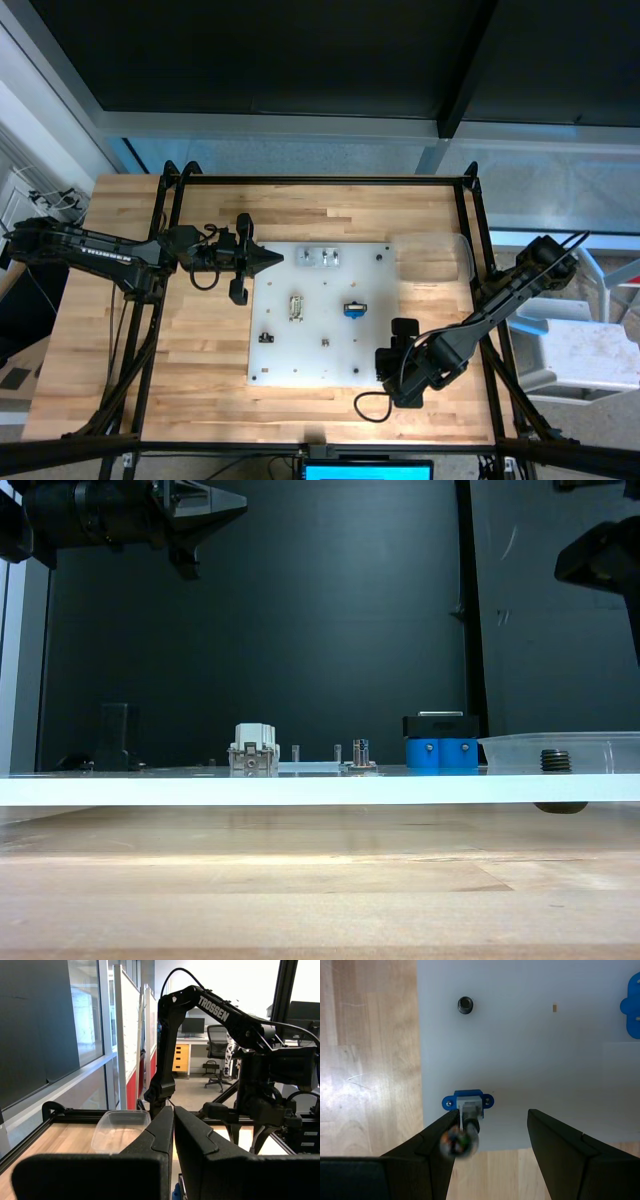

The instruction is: Remove the rj45 connector and place it in the container

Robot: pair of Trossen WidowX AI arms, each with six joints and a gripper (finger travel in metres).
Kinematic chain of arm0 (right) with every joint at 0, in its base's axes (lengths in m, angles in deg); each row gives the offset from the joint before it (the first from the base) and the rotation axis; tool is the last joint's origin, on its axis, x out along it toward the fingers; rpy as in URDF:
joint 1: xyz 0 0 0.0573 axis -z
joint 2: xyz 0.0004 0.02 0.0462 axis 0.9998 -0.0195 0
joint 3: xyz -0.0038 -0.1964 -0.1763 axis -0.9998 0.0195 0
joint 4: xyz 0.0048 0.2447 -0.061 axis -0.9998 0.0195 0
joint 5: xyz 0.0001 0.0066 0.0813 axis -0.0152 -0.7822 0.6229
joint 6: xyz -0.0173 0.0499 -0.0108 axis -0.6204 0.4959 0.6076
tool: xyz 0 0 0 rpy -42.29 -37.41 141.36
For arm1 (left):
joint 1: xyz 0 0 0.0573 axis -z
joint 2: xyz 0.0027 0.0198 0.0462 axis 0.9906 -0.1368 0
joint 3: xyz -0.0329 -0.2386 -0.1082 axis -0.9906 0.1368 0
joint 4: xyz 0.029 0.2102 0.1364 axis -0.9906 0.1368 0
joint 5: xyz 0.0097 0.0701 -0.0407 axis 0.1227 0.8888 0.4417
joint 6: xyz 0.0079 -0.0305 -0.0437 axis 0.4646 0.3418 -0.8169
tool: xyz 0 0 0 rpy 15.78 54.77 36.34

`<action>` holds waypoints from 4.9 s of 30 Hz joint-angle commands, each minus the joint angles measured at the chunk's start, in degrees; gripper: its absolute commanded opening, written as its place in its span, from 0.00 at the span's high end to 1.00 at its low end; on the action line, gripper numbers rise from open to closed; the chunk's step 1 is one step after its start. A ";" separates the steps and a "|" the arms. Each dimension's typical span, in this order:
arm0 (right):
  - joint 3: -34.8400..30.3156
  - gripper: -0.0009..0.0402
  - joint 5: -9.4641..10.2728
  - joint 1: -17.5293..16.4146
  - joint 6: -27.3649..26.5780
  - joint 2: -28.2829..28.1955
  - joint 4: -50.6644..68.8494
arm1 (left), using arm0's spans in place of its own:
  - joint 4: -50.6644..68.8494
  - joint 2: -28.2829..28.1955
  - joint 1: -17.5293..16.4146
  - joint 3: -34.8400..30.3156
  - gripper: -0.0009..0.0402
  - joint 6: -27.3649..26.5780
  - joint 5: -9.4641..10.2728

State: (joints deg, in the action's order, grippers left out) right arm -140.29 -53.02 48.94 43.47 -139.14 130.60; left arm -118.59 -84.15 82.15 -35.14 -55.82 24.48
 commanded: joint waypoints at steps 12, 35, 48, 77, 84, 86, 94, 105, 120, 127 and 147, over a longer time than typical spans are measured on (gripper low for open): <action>1.77 0.52 0.04 0.44 -0.98 0.02 -1.75 | -0.02 -0.02 0.00 -0.02 0.98 0.00 -0.02; 2.03 0.65 -0.02 0.81 -1.49 -0.81 -2.08 | -0.02 -0.04 -0.02 -0.02 0.98 0.00 -0.02; 2.03 0.96 0.52 0.81 -1.68 -0.81 -2.40 | -0.02 -0.02 0.00 -0.02 0.98 0.00 -0.02; 1.79 0.98 1.53 0.83 -3.04 2.51 -1.60 | -0.02 -0.02 -0.02 -0.02 0.98 0.00 -0.02; 1.79 0.98 1.44 1.60 -3.32 5.88 0.07 | -0.02 -0.02 -0.02 -0.02 0.98 0.00 -0.02; 1.79 0.98 1.27 2.38 -3.87 7.10 0.79 | -0.04 -0.02 -0.02 -0.02 0.98 0.00 -0.02; 1.81 0.98 0.02 7.15 -7.56 11.67 3.76 | -0.04 -0.02 -0.02 -0.02 0.98 0.00 -0.02; 1.81 0.98 1.88 15.54 -16.02 15.08 5.99 | -0.04 -0.02 0.00 -0.02 0.98 0.00 -0.02; 1.81 0.98 4.59 27.85 -26.16 18.34 10.62 | -0.02 -0.02 -0.02 -0.02 0.98 0.00 -0.02; 1.81 0.98 4.59 33.22 -30.27 19.39 12.92 | -0.02 -0.02 0.00 -0.02 0.98 0.00 -0.02; 8.55 0.98 4.90 49.83 -38.93 25.73 17.88 | -0.04 -0.02 0.00 -0.02 0.98 0.00 -0.02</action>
State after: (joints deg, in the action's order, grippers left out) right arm -132.64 -48.21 97.81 4.98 -113.96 148.52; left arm -118.61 -84.17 82.15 -35.14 -55.85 24.48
